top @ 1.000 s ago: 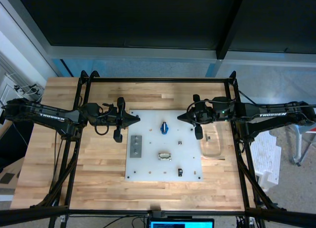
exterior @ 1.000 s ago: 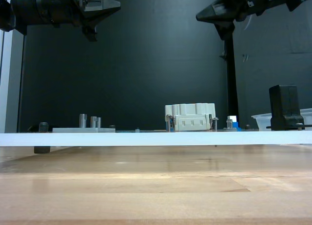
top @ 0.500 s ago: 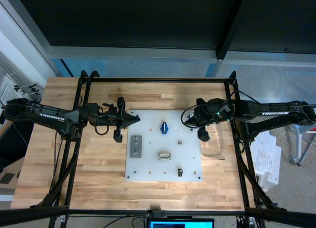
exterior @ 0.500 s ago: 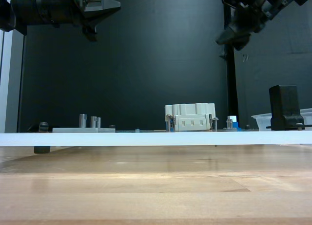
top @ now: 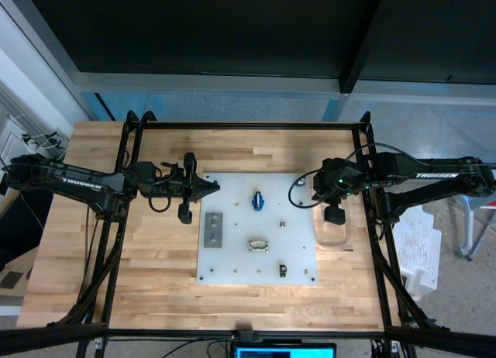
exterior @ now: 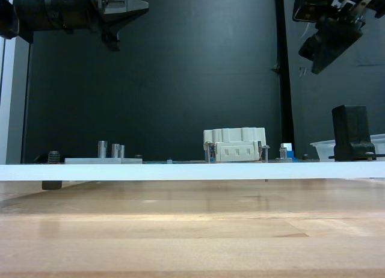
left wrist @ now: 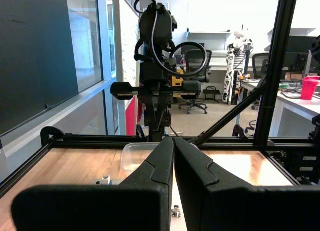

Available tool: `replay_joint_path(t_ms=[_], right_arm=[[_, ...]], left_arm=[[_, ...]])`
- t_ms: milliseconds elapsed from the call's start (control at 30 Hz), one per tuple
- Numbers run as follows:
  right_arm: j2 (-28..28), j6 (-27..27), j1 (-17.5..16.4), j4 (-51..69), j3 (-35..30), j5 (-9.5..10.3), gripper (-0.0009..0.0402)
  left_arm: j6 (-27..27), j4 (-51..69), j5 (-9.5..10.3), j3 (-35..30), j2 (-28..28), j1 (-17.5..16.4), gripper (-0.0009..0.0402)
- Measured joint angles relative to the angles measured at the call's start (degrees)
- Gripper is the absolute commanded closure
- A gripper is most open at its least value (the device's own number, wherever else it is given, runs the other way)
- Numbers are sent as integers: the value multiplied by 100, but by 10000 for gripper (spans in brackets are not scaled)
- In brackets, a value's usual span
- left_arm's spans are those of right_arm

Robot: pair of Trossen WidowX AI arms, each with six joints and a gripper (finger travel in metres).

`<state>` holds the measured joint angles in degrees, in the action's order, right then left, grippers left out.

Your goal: Pick the 16mm bar and install on taskboard

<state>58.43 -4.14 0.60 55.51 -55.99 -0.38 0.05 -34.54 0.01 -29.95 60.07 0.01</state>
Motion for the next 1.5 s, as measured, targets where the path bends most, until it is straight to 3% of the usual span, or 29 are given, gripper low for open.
replay_joint_path(t_ms=[400,667,800,1100,1267,1500], right_arm=[[649,164,-17,1733,-686,-2,393],[1036,214,-22,2131,-737,-2,393],[1224,293,-28,2199,-737,-190,393],[1340,369,-44,2227,-586,-212,392],[1340,367,-87,2229,-457,-267,361],[1340,339,-216,2146,-442,-317,281]], left_arm=[[2,0,2,0,0,0,393],[2,0,0,0,0,0,393],[2,0,0,0,0,0,393],[0,0,0,0,0,0,393],[2,2,2,0,0,0,393],[2,0,2,0,0,0,393]])
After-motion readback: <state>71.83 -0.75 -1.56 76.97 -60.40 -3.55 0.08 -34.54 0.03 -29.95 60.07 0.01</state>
